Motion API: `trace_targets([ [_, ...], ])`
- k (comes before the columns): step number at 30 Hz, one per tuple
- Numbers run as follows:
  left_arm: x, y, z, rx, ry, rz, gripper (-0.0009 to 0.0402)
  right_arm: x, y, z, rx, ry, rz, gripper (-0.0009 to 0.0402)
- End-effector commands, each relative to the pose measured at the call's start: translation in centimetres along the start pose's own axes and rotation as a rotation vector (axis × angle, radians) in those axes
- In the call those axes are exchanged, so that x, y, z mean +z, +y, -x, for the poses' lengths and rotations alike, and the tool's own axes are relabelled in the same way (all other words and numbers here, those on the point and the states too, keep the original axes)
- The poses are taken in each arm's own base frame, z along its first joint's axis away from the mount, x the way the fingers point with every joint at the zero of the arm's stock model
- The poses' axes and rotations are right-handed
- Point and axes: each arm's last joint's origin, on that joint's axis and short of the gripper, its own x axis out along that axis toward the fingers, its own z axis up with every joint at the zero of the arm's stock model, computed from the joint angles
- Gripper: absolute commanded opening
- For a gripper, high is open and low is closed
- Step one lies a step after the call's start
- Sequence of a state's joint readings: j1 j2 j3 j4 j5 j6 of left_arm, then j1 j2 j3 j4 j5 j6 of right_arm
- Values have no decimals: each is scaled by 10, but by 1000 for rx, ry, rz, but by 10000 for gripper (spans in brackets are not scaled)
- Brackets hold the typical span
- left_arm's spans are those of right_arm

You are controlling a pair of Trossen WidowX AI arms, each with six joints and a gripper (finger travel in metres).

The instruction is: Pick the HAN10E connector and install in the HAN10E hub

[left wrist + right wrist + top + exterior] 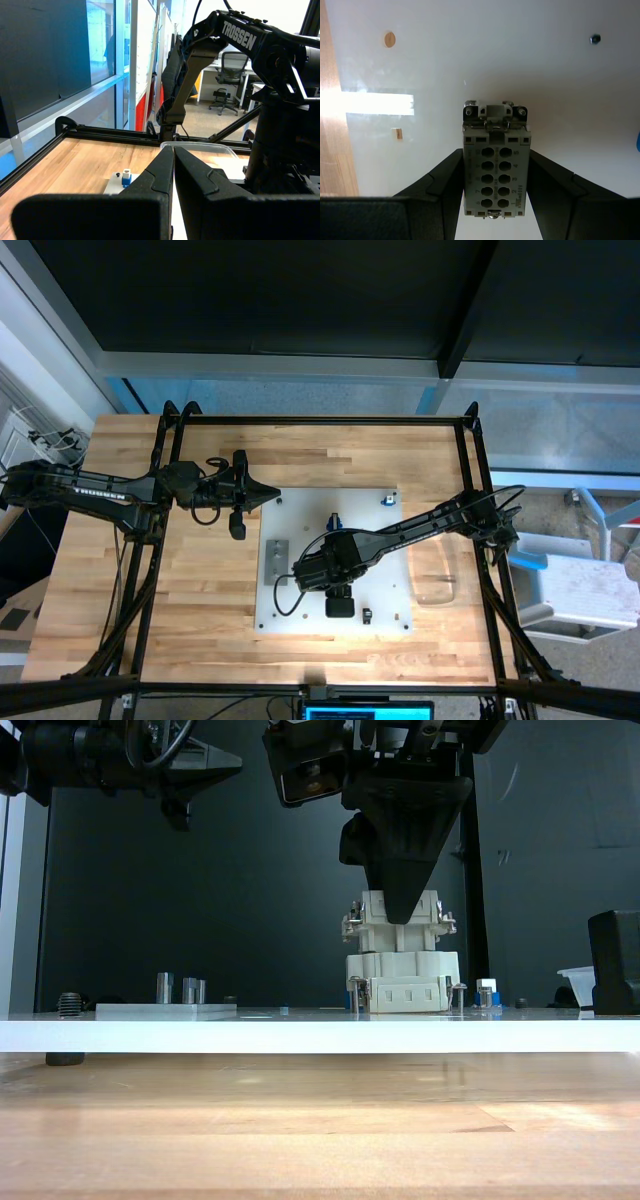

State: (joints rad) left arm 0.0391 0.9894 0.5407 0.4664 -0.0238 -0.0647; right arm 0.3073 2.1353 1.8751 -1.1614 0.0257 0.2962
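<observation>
While the left gripper (173, 165) hangs parked above the left side of the table (160, 590), its jaws closed on nothing, it poses no threat, and the flat grey plate (165, 1011) with its short posts lies on the white board (300, 1030) well apart from the work. The risk sits at the middle of the board, where the right gripper (405, 905) points straight down with its jaws clamped on the two long sides of the HAN10E connector (400, 932). The connector stands on top of the HAN10E hub (403, 982), squared up with it, but whether it is fully home I cannot tell. If it is only resting there, opening the jaws too soon would leave it loose or let it tip. A push with any small tilt could bind it in the metal frame or catch its side clips. The pale sides look smooth, so under load the jaws might slide down them instead of driving the plug. A retreat with the jaws only half open could drag it out again. Farther right and back, a small blue-and-white part (387, 500) stands clear of all this.
</observation>
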Motion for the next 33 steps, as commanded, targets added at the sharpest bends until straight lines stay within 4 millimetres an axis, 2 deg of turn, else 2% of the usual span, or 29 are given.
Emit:
trace_targets([
  [1, 0, 0, 0, 0, 0, 0, 0, -1, 0, -5, 0, 2, 0, 9],
  [33, 0, 0, 0, 0, 0, 0, 0, -3, 0, -5, 17, 7, 18, 9],
])
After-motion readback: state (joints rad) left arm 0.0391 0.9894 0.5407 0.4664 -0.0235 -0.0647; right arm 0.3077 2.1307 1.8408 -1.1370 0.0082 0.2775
